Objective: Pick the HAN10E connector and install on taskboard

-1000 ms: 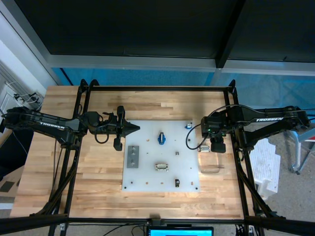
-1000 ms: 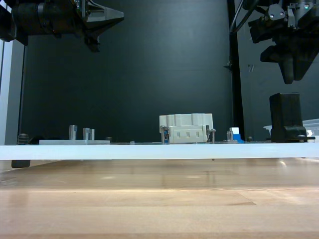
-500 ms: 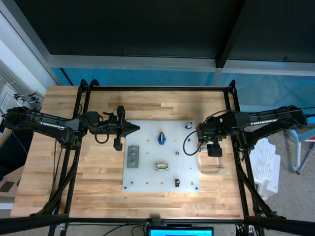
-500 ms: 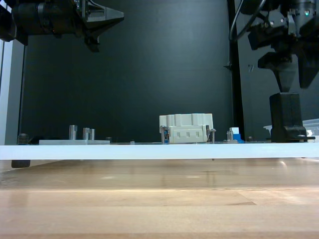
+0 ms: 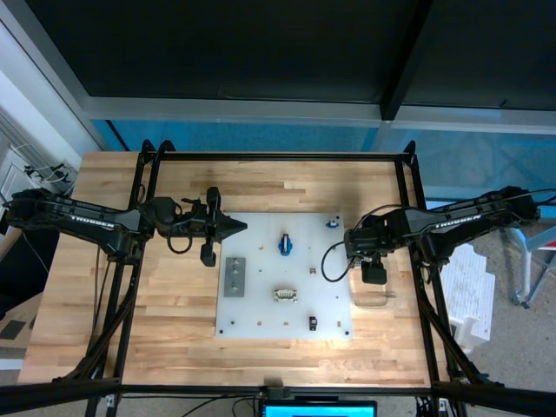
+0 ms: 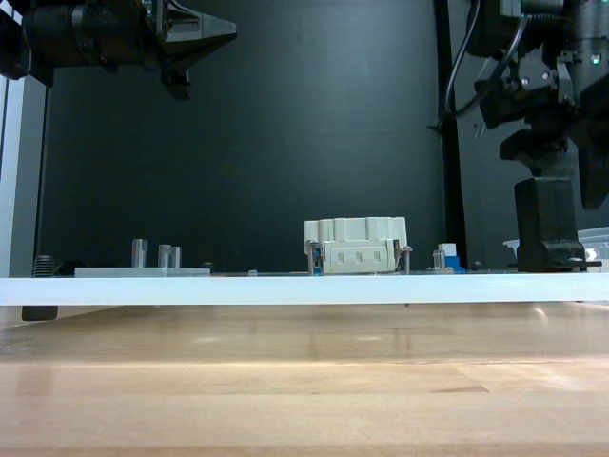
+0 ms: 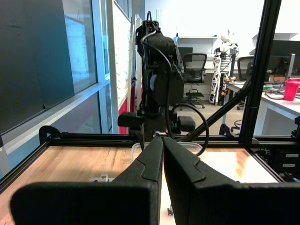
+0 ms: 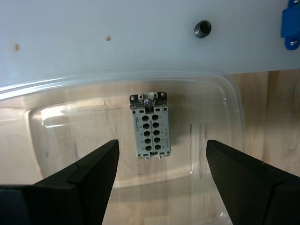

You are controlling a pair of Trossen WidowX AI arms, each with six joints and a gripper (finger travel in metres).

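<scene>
The HAN10E connector [image 8: 149, 126], a pale grey block with two rows of dark holes, lies flat in a clear tray beside the taskboard [image 8: 117, 33]. My right gripper [image 8: 161, 147] hangs open just above it, one finger on each side and neither touching. In the high view the right gripper [image 5: 373, 271] sits at the right edge of the white taskboard [image 5: 261, 308] and hides the connector. My left gripper [image 5: 234, 226] is shut and empty, held high over the board's left edge; its fingers [image 7: 159, 154] are pressed together.
The clear tray [image 5: 375, 301] lies on the wooden table right of the board. On the board stand a grey metal block [image 5: 234, 275], a blue part [image 5: 285, 244], a beige socket [image 5: 284, 296] and a black block [image 5: 313, 324].
The right gripper has moved down and slightly toward the near edge, ending low over the tray. The left arm has not moved.
</scene>
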